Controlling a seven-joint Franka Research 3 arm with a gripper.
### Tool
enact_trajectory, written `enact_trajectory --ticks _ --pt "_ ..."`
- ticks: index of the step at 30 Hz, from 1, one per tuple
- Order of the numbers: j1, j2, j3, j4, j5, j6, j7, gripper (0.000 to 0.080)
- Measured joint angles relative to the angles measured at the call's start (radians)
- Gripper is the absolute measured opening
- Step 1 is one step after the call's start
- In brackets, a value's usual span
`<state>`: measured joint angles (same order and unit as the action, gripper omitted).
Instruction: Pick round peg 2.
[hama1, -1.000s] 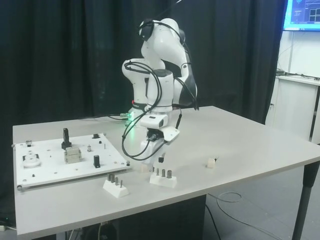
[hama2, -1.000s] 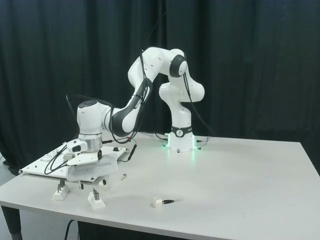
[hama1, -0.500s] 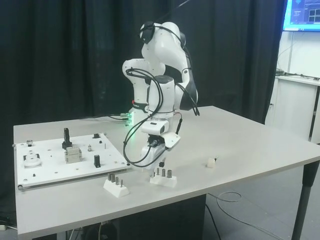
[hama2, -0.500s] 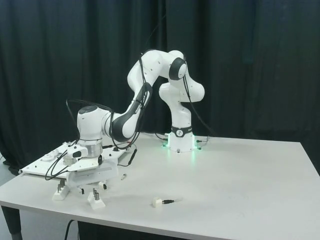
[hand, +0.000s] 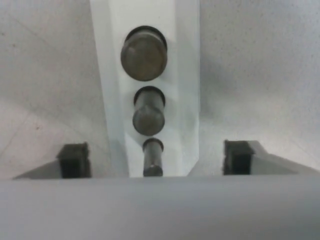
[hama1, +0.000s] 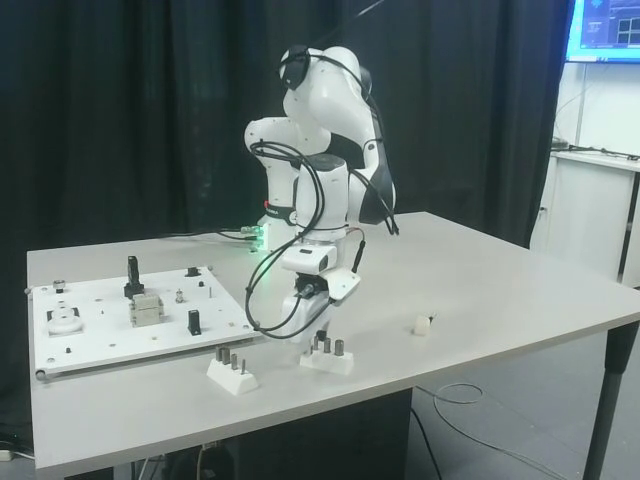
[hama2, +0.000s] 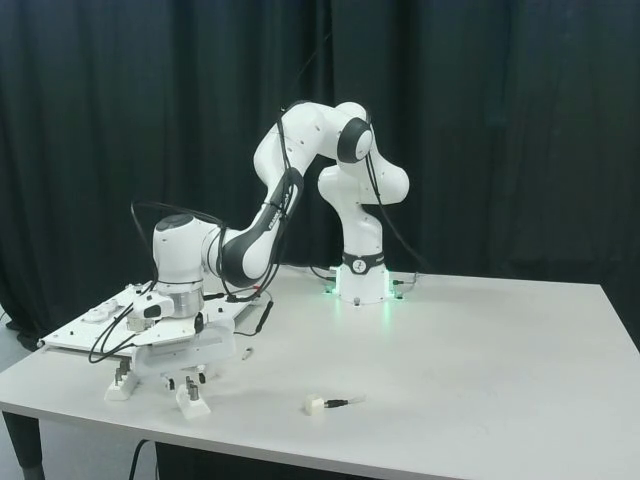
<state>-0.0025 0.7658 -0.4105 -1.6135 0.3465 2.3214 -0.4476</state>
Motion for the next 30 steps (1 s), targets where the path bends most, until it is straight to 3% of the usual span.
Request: enact_trajectory --ticks 1,2,7,8,16,17,30 --pt "0.000 0.000 0.000 0.001 0.000 0.000 0.000 0.0672" --pt "0.000 0.000 0.000 0.001 0.000 0.000 0.000 0.0508" --pt "-0.001 0.000 0.000 0.002 0.001 0.000 0.000 0.0508" --pt "-0.001 0.000 0.000 0.003 0.001 0.000 0.000 0.0326" --pt "-0.002 0.000 0.000 0.004 0.002 -0.001 0.000 0.0326" --pt "-0.002 0.000 0.000 0.004 0.002 -0.001 0.000 0.0062" --pt "-0.007 -0.002 -0.002 0.017 0.003 -0.031 0.001 0.0062"
